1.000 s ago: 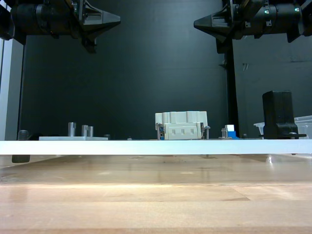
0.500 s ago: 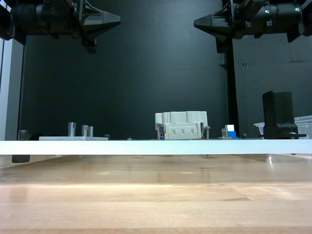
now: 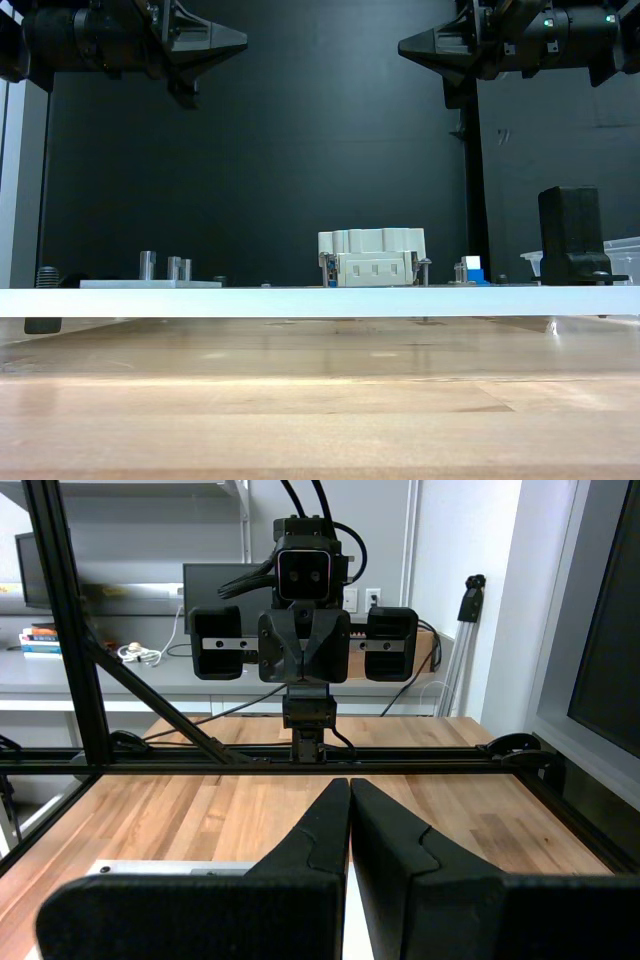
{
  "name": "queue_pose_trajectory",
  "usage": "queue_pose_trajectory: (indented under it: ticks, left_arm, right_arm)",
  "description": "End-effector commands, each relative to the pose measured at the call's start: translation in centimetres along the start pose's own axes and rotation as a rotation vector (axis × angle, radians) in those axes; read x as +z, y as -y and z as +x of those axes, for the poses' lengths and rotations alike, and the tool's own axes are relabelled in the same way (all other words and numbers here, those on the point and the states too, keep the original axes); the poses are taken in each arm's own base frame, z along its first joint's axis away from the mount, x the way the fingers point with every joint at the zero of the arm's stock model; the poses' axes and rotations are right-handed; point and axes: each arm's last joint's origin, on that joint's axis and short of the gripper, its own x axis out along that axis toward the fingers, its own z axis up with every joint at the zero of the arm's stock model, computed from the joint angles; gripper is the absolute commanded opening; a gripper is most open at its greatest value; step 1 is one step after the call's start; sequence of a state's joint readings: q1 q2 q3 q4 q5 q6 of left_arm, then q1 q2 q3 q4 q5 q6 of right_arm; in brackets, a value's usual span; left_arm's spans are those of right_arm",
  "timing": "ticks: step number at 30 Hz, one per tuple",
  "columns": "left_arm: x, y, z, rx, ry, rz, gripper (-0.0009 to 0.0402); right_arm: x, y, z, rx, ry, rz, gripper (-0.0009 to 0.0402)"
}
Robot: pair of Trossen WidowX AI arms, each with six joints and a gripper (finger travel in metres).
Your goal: Pick the 16mm bar and install on taskboard
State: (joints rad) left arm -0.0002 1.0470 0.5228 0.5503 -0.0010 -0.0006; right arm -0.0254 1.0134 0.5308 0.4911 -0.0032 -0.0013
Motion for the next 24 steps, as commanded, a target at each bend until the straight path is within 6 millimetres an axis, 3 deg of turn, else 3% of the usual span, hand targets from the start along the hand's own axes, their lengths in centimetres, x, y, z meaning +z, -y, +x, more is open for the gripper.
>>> queue_pose_trajectory:
  ticks: [1, 24]
  left_arm:
    - [-0.01, 0.00, 0.01, 0.000, 0.000, 0.000, 0.0000]
    - [-0.01, -0.01, 0.01, 0.000, 0.000, 0.000, 0.0000]
  right_arm:
    - [0.02, 0.01, 0.01, -0.002, 0.000, 0.001, 0.0000]
    - [-0.31, 0.01, 0.01, -0.002, -0.033, 0.001, 0.0000]
